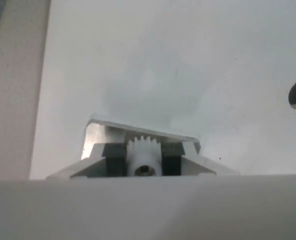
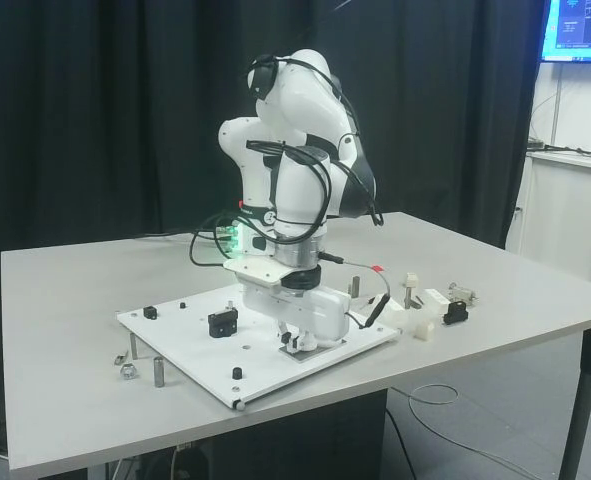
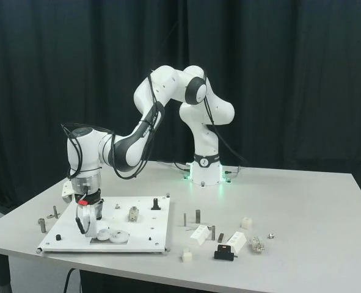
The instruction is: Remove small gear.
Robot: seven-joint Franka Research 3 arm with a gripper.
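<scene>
The gripper [image 1: 144, 159] is pinching the small white gear [image 1: 143, 155] between its black finger pads [image 1: 114, 157], low over the white assembly board [image 2: 190, 345], so the grasp looks made and the next move calls for a straight lift upward.

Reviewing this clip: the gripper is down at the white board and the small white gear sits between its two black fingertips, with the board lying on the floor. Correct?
Not quite. The white board lies on the grey table, not on the floor; the second room view shows it. The rest holds: the gripper is down at the board, and the wrist view shows the small white gear between its two black fingertips.
</scene>
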